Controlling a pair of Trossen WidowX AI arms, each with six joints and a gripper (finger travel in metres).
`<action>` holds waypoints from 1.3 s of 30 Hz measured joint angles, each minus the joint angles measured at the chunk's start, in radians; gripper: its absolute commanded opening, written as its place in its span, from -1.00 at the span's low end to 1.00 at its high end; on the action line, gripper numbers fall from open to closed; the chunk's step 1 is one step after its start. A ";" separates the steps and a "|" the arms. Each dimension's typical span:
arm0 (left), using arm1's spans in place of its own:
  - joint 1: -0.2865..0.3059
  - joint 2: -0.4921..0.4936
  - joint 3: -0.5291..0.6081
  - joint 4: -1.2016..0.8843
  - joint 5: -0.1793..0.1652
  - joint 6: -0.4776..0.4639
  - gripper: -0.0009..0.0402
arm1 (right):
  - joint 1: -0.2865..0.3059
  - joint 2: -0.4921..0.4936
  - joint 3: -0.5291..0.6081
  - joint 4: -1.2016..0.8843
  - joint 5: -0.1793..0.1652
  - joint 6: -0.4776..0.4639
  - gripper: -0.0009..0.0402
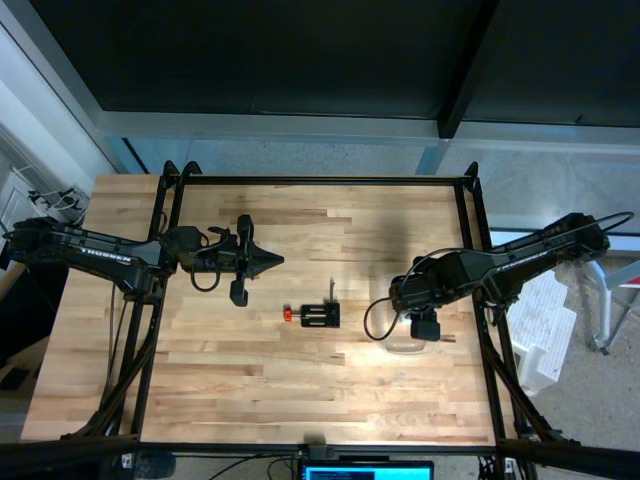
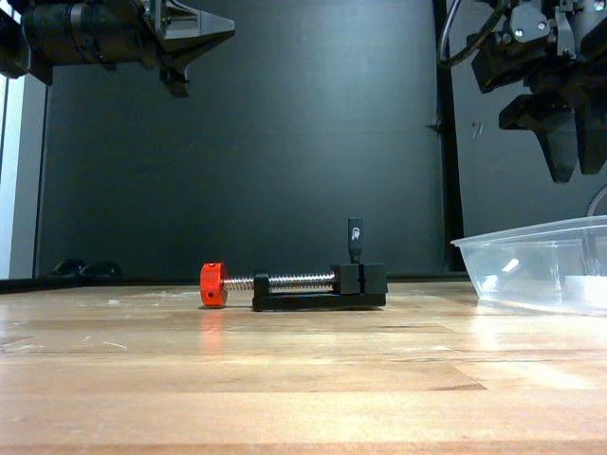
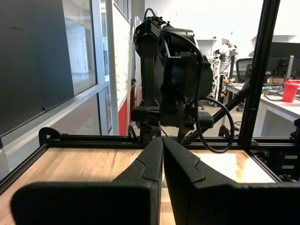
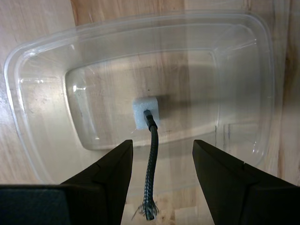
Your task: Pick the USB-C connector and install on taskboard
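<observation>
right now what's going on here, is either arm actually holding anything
Nothing is held yet. The right gripper hovers open over the clear tray, lined up above the USB-C connector, which lies in the tray with its tip at a small white piece. The taskboard sits on the table, apart from the tray. The left gripper is shut and empty, raised over the table's left side.

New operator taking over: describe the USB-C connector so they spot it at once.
Find the clear plastic tray on the table's right side, under the open right tool; the shut left tool hangs over the table's left. In the tray lies the USB-C connector, a thin stick; it is dark and braided, unlike the small white square piece at its end.
</observation>
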 measured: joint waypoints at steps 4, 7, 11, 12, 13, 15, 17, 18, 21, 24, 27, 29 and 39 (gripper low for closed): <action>0.000 0.000 0.000 0.000 0.000 0.000 -0.96 | 0.003 0.016 -0.023 0.025 -0.002 -0.012 -0.10; 0.000 0.000 0.000 0.000 0.000 0.000 -0.96 | 0.004 0.023 -0.054 0.070 -0.008 -0.023 -0.10; 0.000 0.000 0.000 0.000 0.000 0.000 -0.96 | 0.006 0.032 -0.084 0.107 -0.011 -0.037 -0.10; 0.000 0.000 0.000 0.000 0.000 0.000 -0.96 | 0.006 0.032 -0.090 0.116 -0.011 -0.038 -0.10; 0.000 0.000 0.000 0.000 0.000 0.000 -0.96 | 0.006 0.032 -0.098 0.127 -0.010 -0.039 -0.10; 0.000 0.000 0.000 0.000 0.000 0.000 -0.96 | 0.008 0.032 -0.113 0.146 -0.012 -0.040 -0.10; 0.000 0.000 0.000 0.000 0.000 0.000 -0.96 | 0.008 0.032 -0.127 0.157 -0.026 -0.044 -0.10; 0.000 0.000 0.000 0.000 0.000 0.000 -0.96 | 0.010 0.032 -0.134 0.161 -0.026 -0.045 -0.10; 0.000 0.000 0.000 0.000 0.000 0.000 -0.96 | 0.011 0.032 -0.145 0.173 -0.026 -0.052 -0.10; 0.000 0.000 0.000 0.000 0.000 0.000 -0.96 | 0.011 0.032 -0.154 0.183 -0.025 -0.061 -0.10; 0.000 0.000 0.000 0.000 0.000 0.000 -0.96 | 0.011 0.032 -0.171 0.205 -0.025 -0.064 -0.10; 0.000 0.000 0.000 0.000 0.000 0.000 -0.96 | 0.011 0.032 -0.182 0.223 -0.026 -0.064 -0.10; 0.000 0.000 0.000 0.000 0.000 0.000 -0.96 | 0.011 0.031 -0.214 0.263 -0.026 -0.069 -0.10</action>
